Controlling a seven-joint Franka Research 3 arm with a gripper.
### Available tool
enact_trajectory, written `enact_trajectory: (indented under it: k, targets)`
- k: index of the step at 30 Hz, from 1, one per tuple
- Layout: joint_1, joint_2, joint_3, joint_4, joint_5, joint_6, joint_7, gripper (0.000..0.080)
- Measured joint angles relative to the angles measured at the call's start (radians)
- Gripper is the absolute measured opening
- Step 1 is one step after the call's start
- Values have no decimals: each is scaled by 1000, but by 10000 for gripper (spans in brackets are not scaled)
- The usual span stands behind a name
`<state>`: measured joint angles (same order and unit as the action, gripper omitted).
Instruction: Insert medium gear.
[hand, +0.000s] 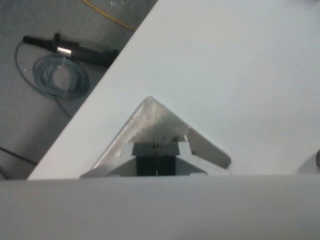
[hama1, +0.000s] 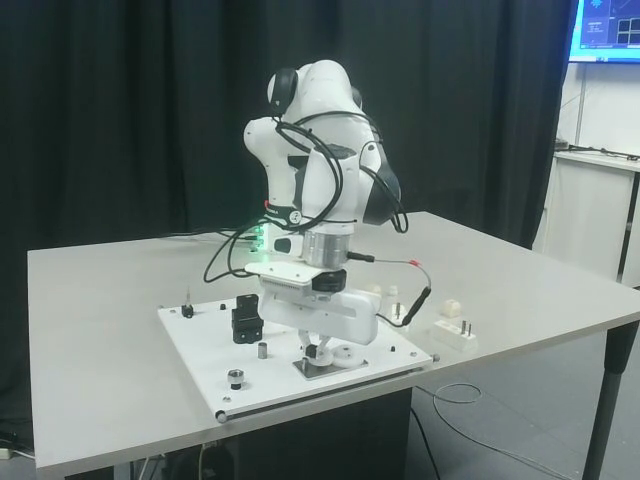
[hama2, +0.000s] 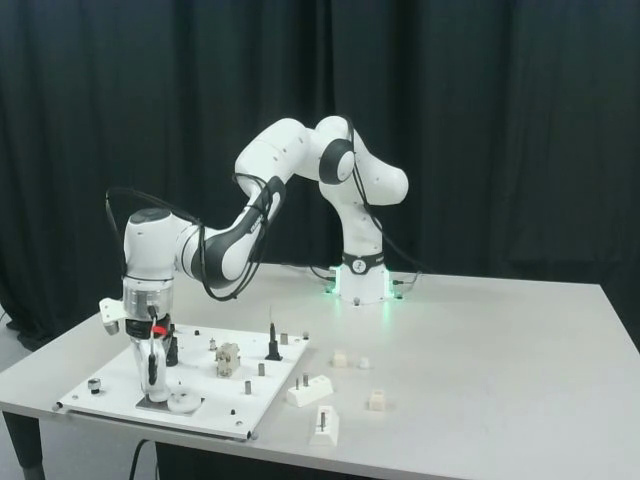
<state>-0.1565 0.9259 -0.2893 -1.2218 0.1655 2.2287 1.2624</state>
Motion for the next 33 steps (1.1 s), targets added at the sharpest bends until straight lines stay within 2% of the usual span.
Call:
enact_trajectory:
  k: [26, 27, 32, 33]
  targets:
    - [1, -6, -19, 17, -1, -3, -10, 1]
    - [1, -7, -19, 17, -1, -4, -10, 392]
    - [3, -10, -19, 17, 0, -15, -9, 392]
    - [4, -10, -19, 17, 1, -18, -8, 689]
